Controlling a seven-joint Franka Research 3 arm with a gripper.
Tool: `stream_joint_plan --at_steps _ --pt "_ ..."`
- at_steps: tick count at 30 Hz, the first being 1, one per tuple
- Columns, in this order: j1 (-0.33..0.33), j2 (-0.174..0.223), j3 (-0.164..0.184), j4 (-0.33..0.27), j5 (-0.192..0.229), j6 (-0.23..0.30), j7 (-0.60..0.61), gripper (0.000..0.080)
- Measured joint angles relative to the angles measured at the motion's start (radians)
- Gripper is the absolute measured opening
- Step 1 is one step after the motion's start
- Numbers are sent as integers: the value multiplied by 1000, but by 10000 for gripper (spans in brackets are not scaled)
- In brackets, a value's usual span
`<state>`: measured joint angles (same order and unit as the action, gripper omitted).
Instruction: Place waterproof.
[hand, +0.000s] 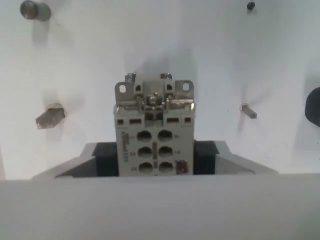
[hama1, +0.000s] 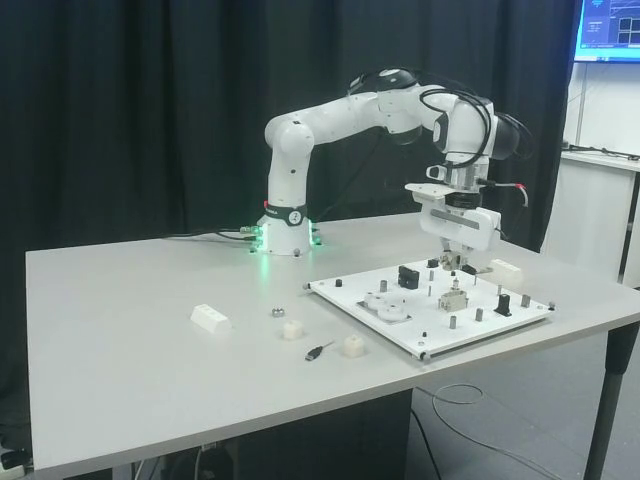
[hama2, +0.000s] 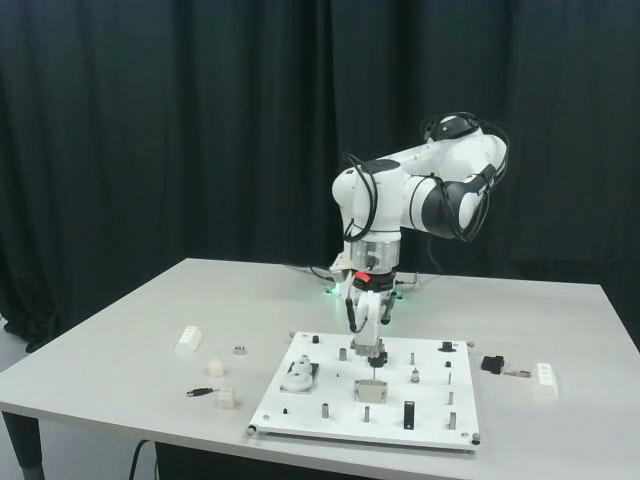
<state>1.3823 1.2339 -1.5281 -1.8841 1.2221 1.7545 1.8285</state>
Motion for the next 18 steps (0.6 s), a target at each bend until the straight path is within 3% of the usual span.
stream_joint_plan --at_steps 18 --pt "-8 1 6 0 1 38 -11 309"
